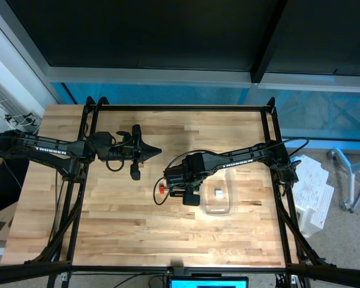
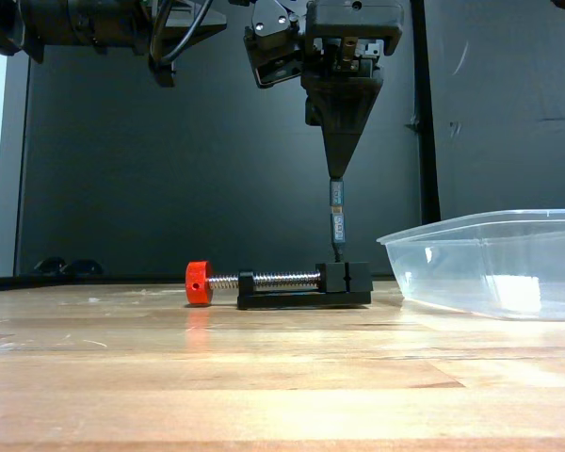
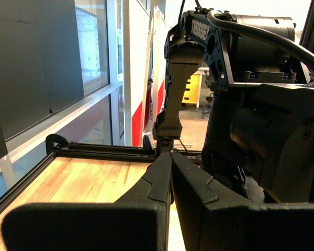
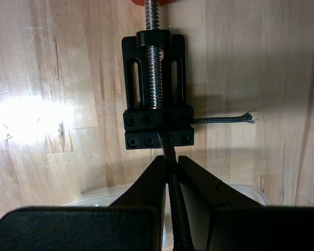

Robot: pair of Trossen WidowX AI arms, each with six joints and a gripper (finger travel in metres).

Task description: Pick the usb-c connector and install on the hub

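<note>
The hub [image 2: 301, 282] lies on the table, a small black block with a threaded screw and an orange-red tip [image 2: 198, 282]. My right gripper [image 2: 335, 174] hangs straight above its right end, shut on the usb-c connector [image 2: 337, 221]. The connector stands upright, and its lower end touches the top of the hub's end block. In the right wrist view the fingers [image 4: 157, 172] pinch the connector [image 4: 166, 149] and its braided cable just short of the hub [image 4: 157, 99]; a thin black stem [image 4: 222, 120] sticks out sideways. My left gripper [image 1: 138, 153] hovers shut and empty over the table's left half.
A clear plastic tray [image 2: 490, 268] stands just right of the hub, with a tiny white block [image 1: 218, 193] inside it. A black metal frame [image 1: 180, 108] runs around the wooden table.
</note>
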